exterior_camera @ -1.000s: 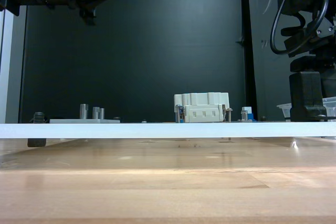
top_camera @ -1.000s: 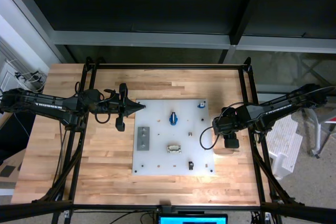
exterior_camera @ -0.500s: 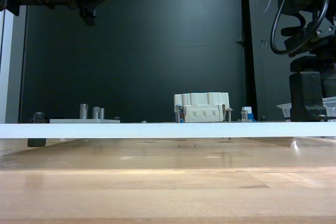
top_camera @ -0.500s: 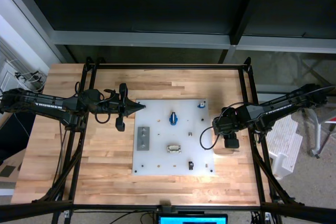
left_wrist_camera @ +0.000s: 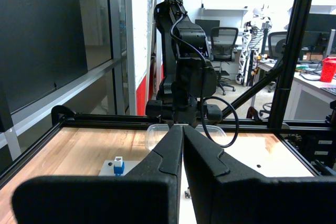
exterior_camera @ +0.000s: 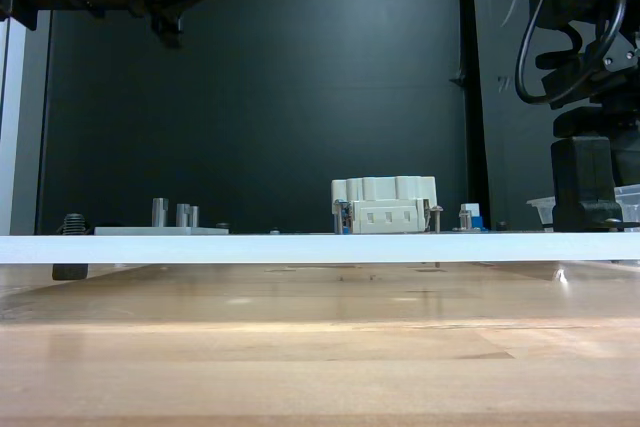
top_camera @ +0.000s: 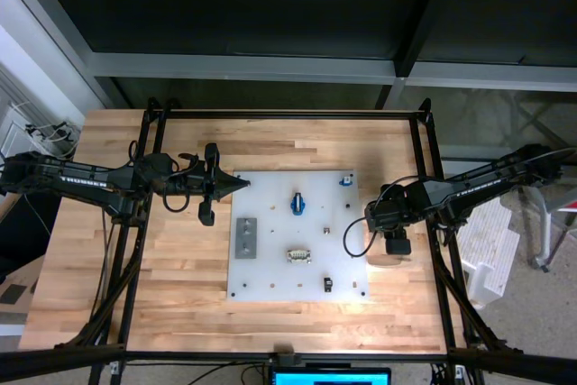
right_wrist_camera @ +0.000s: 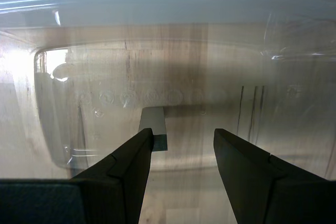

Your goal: Pick the 16mm bar and install on taskboard

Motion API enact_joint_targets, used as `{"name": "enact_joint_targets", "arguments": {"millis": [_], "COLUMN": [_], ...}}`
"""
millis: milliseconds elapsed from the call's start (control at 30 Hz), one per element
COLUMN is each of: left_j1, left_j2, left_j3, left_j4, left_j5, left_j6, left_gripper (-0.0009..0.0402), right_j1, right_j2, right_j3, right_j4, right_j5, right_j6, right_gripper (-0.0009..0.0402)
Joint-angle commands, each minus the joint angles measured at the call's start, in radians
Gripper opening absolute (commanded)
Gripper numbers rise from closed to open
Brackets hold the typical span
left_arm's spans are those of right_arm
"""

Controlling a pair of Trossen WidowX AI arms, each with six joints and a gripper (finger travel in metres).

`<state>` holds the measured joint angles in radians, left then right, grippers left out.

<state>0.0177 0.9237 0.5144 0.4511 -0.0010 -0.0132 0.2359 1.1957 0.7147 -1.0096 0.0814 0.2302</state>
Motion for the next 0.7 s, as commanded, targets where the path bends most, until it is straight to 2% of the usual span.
{"name": "enact_joint_targets", "arguments": {"millis": [33, 700], "left_j1": [0.0, 0.0], "left_j2": [0.0, 0.0], "left_j3": [0.0, 0.0], "left_j4": [0.0, 0.0], "left_j5": [0.0, 0.0], "left_j6": [0.0, 0.0], "left_gripper": [0.0, 0.0], "right_j1": [0.0, 0.0], "right_j2": [-0.005, -0.038], "right_j3": [0.016, 0.085], "right_j4": [-0.011, -0.111], "right_j5": [-0.003, -0.003], "right_j6": [-0.003, -0.003], "right_gripper": [0.0165, 0.0165]}}
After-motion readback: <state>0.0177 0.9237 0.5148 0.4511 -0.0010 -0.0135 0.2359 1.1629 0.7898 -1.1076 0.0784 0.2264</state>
